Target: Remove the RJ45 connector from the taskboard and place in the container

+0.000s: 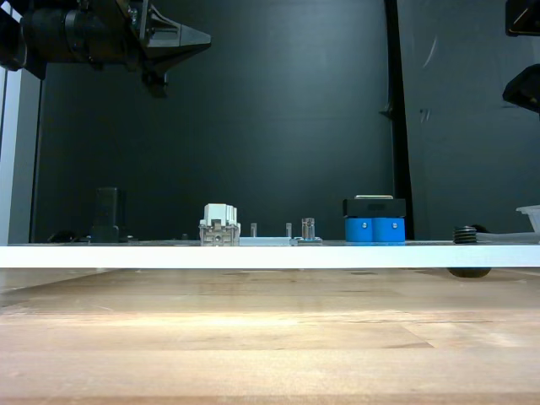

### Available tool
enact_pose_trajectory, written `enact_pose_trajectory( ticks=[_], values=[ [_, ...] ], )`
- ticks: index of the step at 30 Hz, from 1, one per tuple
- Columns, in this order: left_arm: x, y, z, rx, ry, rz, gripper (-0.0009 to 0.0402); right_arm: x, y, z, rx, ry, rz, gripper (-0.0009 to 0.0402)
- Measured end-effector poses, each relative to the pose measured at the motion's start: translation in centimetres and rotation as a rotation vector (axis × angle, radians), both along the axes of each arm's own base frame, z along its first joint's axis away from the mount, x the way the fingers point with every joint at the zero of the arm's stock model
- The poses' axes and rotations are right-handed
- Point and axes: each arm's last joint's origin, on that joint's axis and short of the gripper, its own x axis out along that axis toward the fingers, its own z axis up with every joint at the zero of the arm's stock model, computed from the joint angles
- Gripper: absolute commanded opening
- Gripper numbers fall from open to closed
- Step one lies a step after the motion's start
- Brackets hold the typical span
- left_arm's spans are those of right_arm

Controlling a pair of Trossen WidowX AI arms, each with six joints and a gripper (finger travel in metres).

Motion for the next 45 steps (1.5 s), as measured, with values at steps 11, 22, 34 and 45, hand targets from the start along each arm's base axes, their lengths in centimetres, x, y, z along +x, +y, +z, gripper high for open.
enact_pose_trajectory(
  ticks=[11, 22, 34, 45],
  values=[
    [0.0, 0.0, 0.0, 0.000, 0.000, 0.000, 0.0000, 0.1, 0.1, -0.2, -0.013, 0.017, 0.007, 0.0235],
    [0.0, 0.0, 0.0, 0.000, 0.000, 0.000, 0.0000, 3.3, 2.7, 0.1, -0.061, 0.086, 0.074, 0.0236],
    [0.0, 0.0, 0.0, 0.000, 0.000, 0.000, 0.0000, 6.9, 5.8, -2.2, -0.082, 0.244, 0.114, 0.0236],
    [0.0, 0.0, 0.0, 0.000, 0.000, 0.000, 0.0000, 8.2, 6.7, -4.9, -0.093, 0.314, 0.092, 0.0236]
  ],
)
